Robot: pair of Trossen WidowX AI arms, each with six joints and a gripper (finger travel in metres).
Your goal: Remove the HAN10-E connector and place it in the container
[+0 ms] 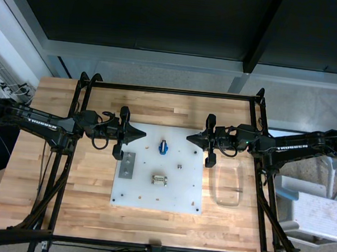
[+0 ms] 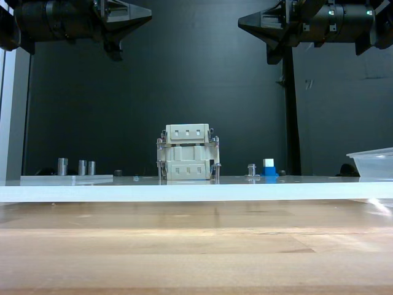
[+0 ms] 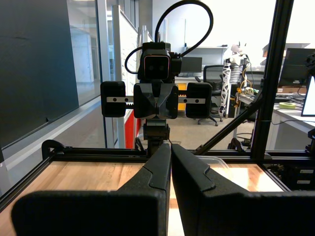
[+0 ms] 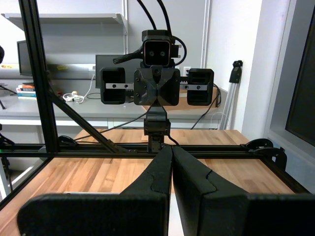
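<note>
Two black robot arms are reaching inward from the left and right edges of a wooden table [image 1: 91, 202]. They are facing each other above a white task board [image 1: 180, 192].

The left gripper [image 1: 143, 135] is hanging in the air over the far left part of the board. In the left wrist view its fingers [image 3: 152, 172] are pressing together into a single point, and they are holding nothing. The right gripper [image 1: 190, 138] is mirroring it over the far right part of the board. In the right wrist view its fingers [image 4: 157, 174] are likewise pressing together on nothing. In the low view both grippers are hovering high above the board.

The HAN10-E connector [image 1: 159, 180] is sitting on the board near its middle, toward the near edge and well apart from both grippers. In the low view it [image 2: 187, 153] is standing upright. It seems to be resting on a matching lower housing, though the join is hard to make out.

A grey metal block [image 1: 128, 165] is lying on the board to the connector's left. A small blue piece [image 1: 164, 146] is standing farther back, between the two gripper tips. The clear container [image 1: 228, 184] is sitting on the table just beside the board's right edge, below the right arm.
</note>
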